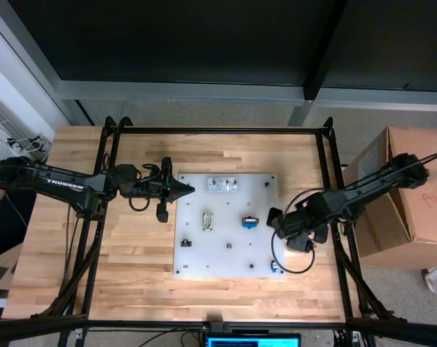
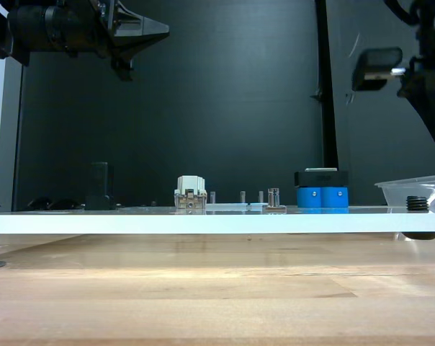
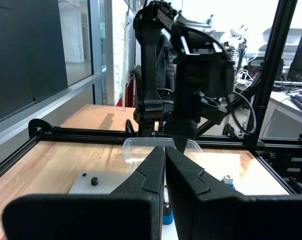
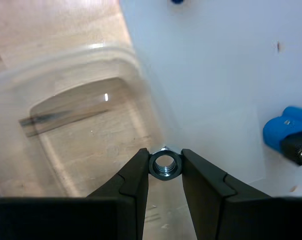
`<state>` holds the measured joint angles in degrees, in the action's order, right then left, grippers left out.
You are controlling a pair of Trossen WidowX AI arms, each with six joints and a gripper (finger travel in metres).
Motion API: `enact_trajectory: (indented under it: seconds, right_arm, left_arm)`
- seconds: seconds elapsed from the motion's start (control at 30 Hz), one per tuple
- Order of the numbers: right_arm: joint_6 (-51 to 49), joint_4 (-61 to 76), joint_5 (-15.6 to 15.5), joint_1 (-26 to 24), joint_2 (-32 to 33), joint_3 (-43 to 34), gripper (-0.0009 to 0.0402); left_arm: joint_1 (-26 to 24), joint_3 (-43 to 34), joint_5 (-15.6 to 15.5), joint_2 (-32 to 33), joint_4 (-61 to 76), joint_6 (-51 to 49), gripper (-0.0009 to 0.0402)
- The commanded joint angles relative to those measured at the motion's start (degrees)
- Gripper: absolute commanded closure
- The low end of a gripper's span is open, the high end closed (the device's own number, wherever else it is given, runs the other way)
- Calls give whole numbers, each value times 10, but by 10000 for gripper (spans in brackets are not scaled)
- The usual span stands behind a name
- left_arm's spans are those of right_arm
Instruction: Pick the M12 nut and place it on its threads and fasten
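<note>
right end effector [image 4: 165,155] clamped on the m12 nut [image 4: 165,166], which was gripped by its sides with the bore facing the wrist camera and held clear above the clear tray [image 4: 66,62] seen beyond the fingertips. the black ribbed stud [image 2: 418,204] stood bare, well below this end effector, on the white board [image 1: 218,253]. left end effector [image 1: 188,189], fingers together on nothing, hung high with the board's edge beneath its tip, well apart from the right one. the pick appeared complete and the carry in hand. the next move would likely call for bringing the bore squarely over the stud, lowering, then turning.
</note>
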<state>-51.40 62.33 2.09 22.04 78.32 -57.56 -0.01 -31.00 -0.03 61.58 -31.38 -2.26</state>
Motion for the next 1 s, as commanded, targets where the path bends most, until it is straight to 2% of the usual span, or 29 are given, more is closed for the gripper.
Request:
enact_trajectory:
  seconds: [0.03, 0.43, 0.63, 1.0]
  right_arm:
    - [-1, 14, 0, 10, 47, -56, 381]
    - [-7, 22, 0, 55, 235, -248, 381]
    - [-50, 22, 0, 73, 299, -303, 382]
    - [-48, 25, 0, 80, 379, -376, 382]
  left_arm:
    - [0, 0, 0, 0, 0, 0, 393]
    - [0, 0, 0, 0, 0, 0, 393]
    - [0, 0, 0, 0, 0, 0, 393]
    - [0, 0, 0, 0, 0, 0, 393]
